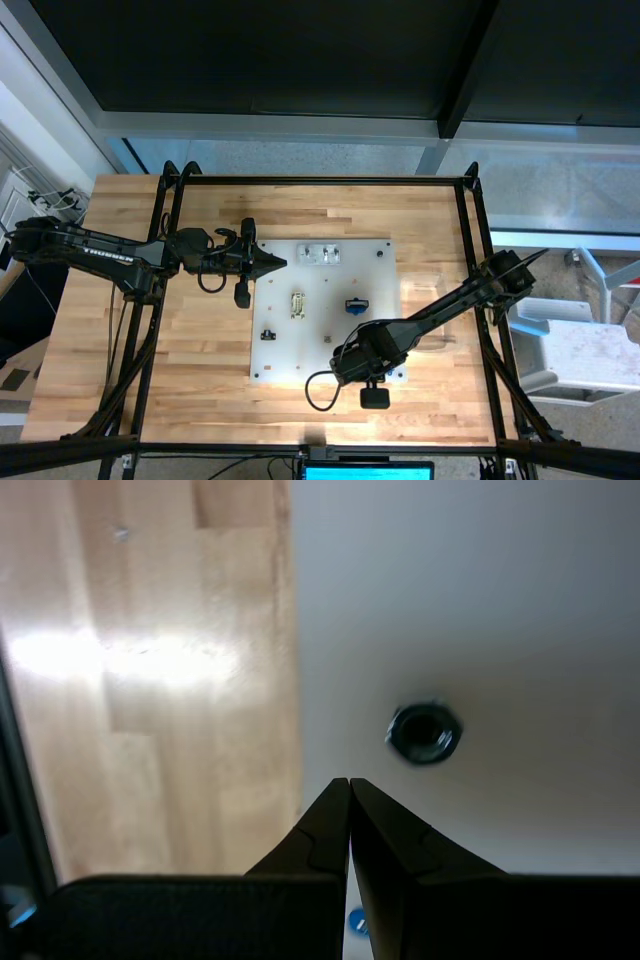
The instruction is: Unfasten the M12 fastener and place in the container
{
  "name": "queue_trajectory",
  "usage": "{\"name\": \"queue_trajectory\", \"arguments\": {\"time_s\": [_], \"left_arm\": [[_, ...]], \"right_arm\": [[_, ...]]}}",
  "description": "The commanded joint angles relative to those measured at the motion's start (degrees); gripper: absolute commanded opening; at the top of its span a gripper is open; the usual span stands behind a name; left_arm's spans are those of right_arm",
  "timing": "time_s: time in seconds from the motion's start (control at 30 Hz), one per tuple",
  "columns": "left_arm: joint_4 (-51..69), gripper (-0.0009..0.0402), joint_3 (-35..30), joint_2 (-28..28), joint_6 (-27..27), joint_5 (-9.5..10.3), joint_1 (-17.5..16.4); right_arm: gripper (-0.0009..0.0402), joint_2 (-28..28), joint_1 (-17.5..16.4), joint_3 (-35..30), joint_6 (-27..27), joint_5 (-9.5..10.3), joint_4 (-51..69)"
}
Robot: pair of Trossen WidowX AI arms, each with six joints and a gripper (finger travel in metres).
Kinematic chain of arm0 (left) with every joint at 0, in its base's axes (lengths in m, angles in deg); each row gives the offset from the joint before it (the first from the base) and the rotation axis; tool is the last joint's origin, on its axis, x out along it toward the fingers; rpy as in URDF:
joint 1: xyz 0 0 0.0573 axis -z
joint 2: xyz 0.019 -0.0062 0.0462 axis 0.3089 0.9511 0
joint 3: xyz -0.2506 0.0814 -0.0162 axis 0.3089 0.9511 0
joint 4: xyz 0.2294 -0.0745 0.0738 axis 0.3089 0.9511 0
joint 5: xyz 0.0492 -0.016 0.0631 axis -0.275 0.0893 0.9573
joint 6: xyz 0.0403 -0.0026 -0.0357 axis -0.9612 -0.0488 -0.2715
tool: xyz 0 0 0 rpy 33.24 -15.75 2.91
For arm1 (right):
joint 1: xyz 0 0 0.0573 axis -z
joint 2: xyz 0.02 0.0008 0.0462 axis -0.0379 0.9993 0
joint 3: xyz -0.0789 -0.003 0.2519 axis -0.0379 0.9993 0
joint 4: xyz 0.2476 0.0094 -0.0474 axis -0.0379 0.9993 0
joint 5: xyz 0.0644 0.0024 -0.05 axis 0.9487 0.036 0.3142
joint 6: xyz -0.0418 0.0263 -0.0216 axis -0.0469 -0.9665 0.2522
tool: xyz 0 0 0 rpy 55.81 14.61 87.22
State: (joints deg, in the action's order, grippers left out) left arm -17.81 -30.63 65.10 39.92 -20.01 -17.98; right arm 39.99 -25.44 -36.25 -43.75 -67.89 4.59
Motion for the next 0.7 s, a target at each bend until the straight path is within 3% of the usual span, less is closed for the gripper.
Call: {"name": "queue_trajectory", "arguments": {"time_s": [0.03, 0.1, 0.27, 0.3, 0.4, 0.43, 0.7], "left_arm": [[0.00, 0.0000, 0.00, 0.02, 0.00, -0.02, -0.02], [0.00, 0.0000, 0.00, 0.02, 0.00, -0.02, 0.00], [0.00, 0.0000, 0.00, 0.02, 0.00, -0.02, -0.02], [0.00, 0.0000, 0.00, 0.02, 0.00, -0.02, 0.00], [0.00, 0.0000, 0.00, 0.02, 0.00, -0.02, 0.00], [0.00, 0.0000, 0.00, 0.02, 0.00, -0.02, 0.00], [-0.04, 0.0000, 0.00, 0.02, 0.00, -0.02, -0.02]], "right_arm": [[0.0000, 0.37, 0.00, 0.59, 0.31, -0.20, -1.31], [0.0000, 0.37, 0.04, 0.87, 0.39, -1.20, -1.60], [0.0000, 0.35, 0.26, 0.90, 0.52, -1.49, -1.49], [0.0000, 0.35, 0.26, 0.87, 0.48, -3.04, -0.98], [0.0000, 0.24, 0.24, 0.09, -3.48, -15.50, 4.42], [0.0000, 0.22, 0.26, -0.37, -4.24, -17.59, 6.25], [0.0000, -0.50, 0.37, -0.98, -3.52, -18.05, 7.69]]}}
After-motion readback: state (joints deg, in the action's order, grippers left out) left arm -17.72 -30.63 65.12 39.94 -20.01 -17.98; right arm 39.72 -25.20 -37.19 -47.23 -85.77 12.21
